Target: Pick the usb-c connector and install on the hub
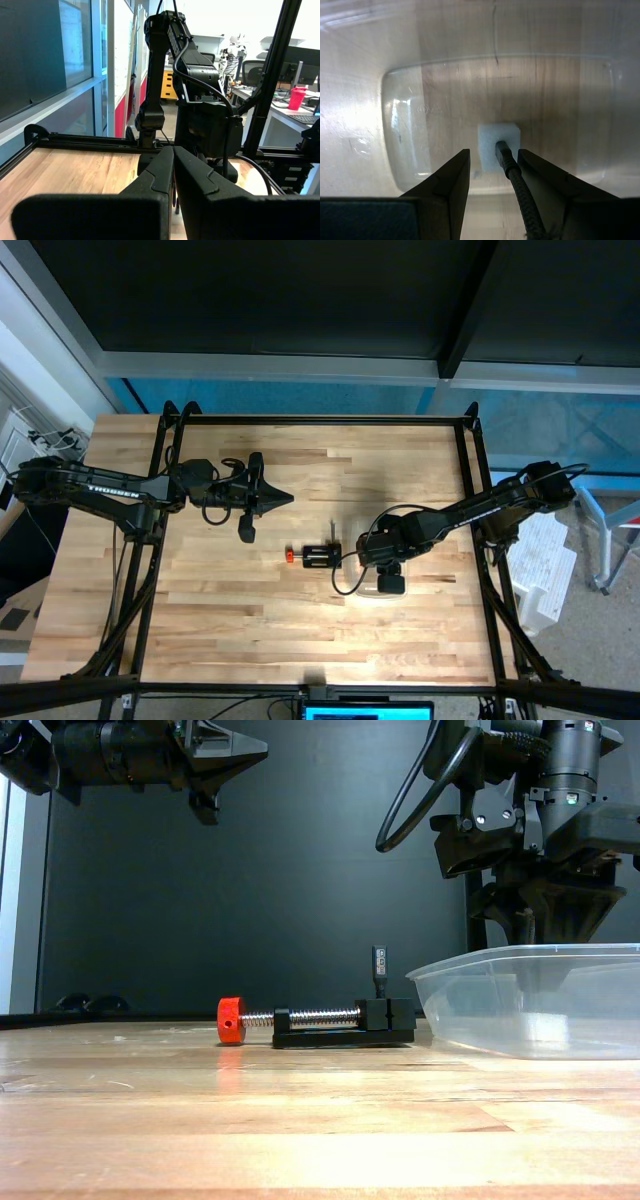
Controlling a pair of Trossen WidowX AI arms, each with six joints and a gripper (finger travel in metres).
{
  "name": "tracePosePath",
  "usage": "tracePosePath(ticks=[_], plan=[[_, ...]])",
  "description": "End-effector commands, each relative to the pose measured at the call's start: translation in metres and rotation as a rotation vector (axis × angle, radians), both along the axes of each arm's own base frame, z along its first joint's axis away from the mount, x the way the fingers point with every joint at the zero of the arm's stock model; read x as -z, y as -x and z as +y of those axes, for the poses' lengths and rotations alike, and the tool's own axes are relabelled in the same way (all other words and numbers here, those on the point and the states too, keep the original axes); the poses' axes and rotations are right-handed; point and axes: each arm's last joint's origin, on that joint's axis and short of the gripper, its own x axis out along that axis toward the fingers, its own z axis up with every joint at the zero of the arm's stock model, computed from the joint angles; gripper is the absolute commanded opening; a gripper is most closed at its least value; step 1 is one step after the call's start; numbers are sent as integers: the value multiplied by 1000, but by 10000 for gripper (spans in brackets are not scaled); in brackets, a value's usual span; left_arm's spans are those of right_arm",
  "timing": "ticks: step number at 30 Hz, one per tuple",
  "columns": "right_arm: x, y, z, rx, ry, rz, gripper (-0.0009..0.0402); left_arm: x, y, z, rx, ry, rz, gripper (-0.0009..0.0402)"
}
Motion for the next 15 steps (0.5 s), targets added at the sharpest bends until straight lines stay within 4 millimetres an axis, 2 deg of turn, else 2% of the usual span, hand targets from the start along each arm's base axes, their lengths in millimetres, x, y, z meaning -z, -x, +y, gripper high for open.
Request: tracePosePath(ticks=[1, 15], plan=[[0, 0, 0, 1, 0, 0, 113, 0, 0, 0, 0, 0, 0, 0], [0, -1, 0, -4, 12, -11, 46, 0, 0, 0, 0, 0, 0, 0]])
